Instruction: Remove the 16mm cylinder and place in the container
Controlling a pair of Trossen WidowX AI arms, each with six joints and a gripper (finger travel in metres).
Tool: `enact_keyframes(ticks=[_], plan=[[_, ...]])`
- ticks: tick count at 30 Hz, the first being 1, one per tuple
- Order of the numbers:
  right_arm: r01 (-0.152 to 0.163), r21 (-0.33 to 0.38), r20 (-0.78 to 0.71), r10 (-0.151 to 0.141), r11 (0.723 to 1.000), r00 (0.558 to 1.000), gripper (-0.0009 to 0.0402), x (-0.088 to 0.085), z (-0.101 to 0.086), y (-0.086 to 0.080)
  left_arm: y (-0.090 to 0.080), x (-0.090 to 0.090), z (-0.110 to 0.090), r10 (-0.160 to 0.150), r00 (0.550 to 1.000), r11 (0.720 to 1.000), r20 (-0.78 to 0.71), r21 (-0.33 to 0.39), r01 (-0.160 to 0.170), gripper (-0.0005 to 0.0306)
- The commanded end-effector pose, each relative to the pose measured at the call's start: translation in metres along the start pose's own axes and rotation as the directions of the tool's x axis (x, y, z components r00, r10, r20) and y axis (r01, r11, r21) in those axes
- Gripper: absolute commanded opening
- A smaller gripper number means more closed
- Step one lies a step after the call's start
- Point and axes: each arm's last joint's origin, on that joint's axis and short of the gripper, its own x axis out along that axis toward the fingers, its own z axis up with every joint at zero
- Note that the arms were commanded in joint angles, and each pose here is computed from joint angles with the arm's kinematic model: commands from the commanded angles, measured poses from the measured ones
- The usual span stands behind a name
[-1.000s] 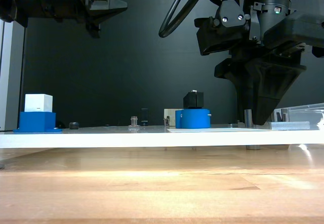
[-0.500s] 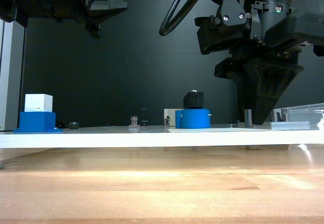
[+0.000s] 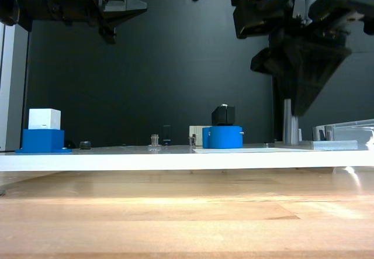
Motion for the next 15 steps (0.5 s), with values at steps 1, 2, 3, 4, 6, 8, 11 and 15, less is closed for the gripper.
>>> enact_keyframes(ticks=[1, 2, 3, 4, 6, 8, 11, 15], plan=[[-0.010, 0.006, 0.033, 0.009, 1.000, 0.999, 0.0012, -0.010, 0.000, -0.001, 0.000, 0.000, 0.000, 0.000, 1.000, 1.000, 0.000, 0.000, 0.000, 0.0000], [-0.012, 0.006, 0.041, 0.012, 1.000, 0.999, 0.0012, -0.014, 0.000, -0.002, 0.000, 0.000, 0.000, 0.000, 1.000, 1.000, 0.000, 0.000, 0.000, 0.0000], [-0.014, 0.007, 0.047, 0.013, 1.000, 0.999, 0.0012, -0.016, -0.001, -0.003, 0.000, 0.000, 0.000, 0.000, 1.000, 1.000, 0.000, 0.000, 0.000, 0.0000], [-0.015, 0.008, 0.052, 0.015, 1.000, 0.999, 0.0012, -0.019, -0.001, -0.003, 0.000, 0.000, 0.000, 0.000, 1.000, 1.000, 0.000, 0.000, 0.000, 0.0000], [-0.015, 0.009, 0.055, 0.015, 1.000, 0.998, 0.0012, -0.023, -0.003, -0.004, 0.000, 0.000, 0.000, 0.000, 1.000, 1.000, 0.000, 0.000, 0.000, 0.0000], [-0.017, 0.010, 0.060, 0.016, 1.000, 0.998, 0.0012, -0.028, -0.004, -0.005, 0.000, 0.000, 0.000, 0.000, 1.000, 1.000, 0.000, 0.000, 0.000, 0.0000], [-0.022, 0.013, 0.077, 0.021, 1.000, 0.997, 0.0012, -0.034, -0.005, -0.006, 0.000, 0.000, 0.000, 0.000, 1.000, 1.000, 0.000, 0.000, 0.000, 0.0000], [-0.024, 0.014, 0.087, 0.023, 1.000, 0.996, 0.0012, -0.038, -0.006, -0.007, 0.000, 0.000, 0.000, 0.000, 1.000, 1.000, 0.001, 0.000, 0.000, 0.0000]])
